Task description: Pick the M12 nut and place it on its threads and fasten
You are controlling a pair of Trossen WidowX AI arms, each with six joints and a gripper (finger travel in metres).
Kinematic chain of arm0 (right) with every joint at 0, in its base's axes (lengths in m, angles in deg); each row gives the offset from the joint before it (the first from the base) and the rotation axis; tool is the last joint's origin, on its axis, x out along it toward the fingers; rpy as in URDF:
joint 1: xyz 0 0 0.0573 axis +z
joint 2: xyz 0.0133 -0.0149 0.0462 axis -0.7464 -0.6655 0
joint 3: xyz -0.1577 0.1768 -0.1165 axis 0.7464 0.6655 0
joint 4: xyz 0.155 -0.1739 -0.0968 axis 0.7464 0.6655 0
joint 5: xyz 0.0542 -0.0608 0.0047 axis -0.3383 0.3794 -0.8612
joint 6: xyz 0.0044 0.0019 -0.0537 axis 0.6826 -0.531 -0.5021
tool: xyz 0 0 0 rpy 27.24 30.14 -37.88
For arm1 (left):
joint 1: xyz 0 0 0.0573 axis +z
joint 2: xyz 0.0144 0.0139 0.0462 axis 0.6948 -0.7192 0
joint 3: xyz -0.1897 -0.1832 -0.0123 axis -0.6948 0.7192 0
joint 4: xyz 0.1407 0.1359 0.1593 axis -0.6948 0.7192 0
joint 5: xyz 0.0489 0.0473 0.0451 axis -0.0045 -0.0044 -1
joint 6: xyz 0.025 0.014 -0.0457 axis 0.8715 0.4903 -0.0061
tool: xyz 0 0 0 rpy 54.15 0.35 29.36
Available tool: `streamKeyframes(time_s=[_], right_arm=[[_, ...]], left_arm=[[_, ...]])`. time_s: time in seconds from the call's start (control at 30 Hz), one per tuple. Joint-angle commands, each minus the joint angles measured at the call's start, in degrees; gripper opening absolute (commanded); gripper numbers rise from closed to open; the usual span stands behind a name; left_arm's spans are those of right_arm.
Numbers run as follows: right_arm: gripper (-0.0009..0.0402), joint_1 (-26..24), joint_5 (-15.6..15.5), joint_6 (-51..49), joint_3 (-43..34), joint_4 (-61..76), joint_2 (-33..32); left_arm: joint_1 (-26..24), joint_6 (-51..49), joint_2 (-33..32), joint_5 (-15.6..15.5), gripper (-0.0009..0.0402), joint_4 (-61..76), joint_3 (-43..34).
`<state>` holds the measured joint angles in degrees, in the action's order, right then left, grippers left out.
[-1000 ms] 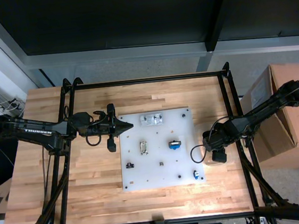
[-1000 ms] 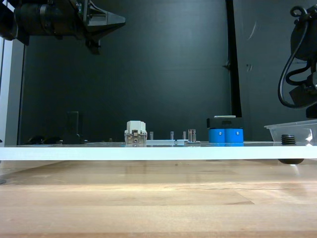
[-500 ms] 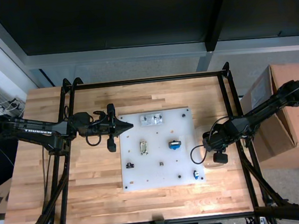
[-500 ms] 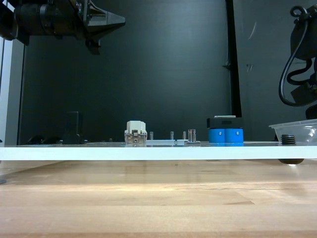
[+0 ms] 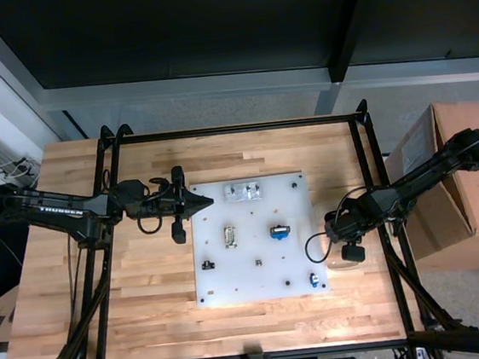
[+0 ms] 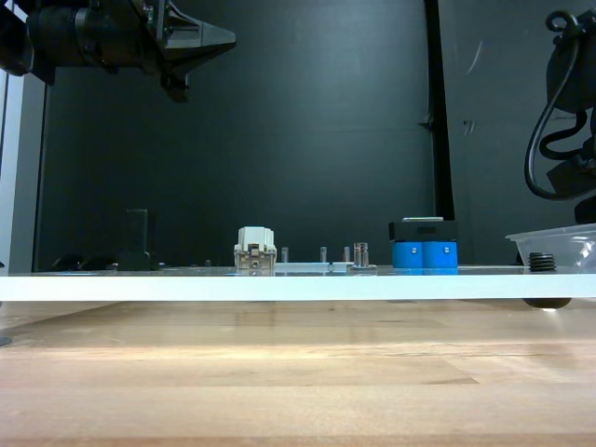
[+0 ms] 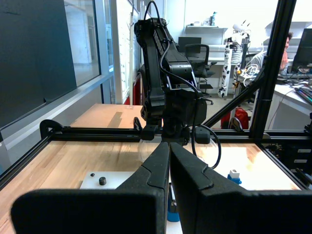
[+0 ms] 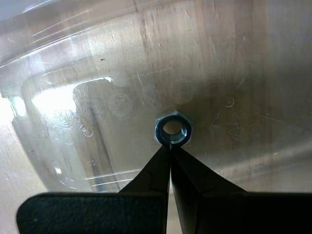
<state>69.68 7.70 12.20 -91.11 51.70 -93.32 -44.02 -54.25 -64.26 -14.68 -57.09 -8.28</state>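
Since a second ago the clear plastic tray (image 6: 559,244) has slid a little toward the desk's (image 5: 263,318) right edge. My right jaws are closed inside it, tips touching the small silver hexagonal nut (image 8: 174,129), which lies flat and free. Hard, light and slick, I judge; best pinched across opposite flats. The short black ribbed stud (image 6: 541,263) stands bare. My left jaws, closed, hang over the white board's (image 5: 234,293) left edge, near its far corner. White lettering on my left arm (image 5: 54,212) I cannot read.
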Motion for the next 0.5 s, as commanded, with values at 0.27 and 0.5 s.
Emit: streamKeyframes(time_s=[0.27,0.5], right_arm=[[0.0,0.07,0.28,-0.26,-4.24,2.73,0.28],[0.0,0.31,0.26,-1.46,-9.64,8.72,0.28]], left_arm=[[0.0,0.0,-0.02,0.0,0.0,-0.02,-0.02],[0.0,0.0,-0.02,0.0,0.0,0.0,-0.02]])
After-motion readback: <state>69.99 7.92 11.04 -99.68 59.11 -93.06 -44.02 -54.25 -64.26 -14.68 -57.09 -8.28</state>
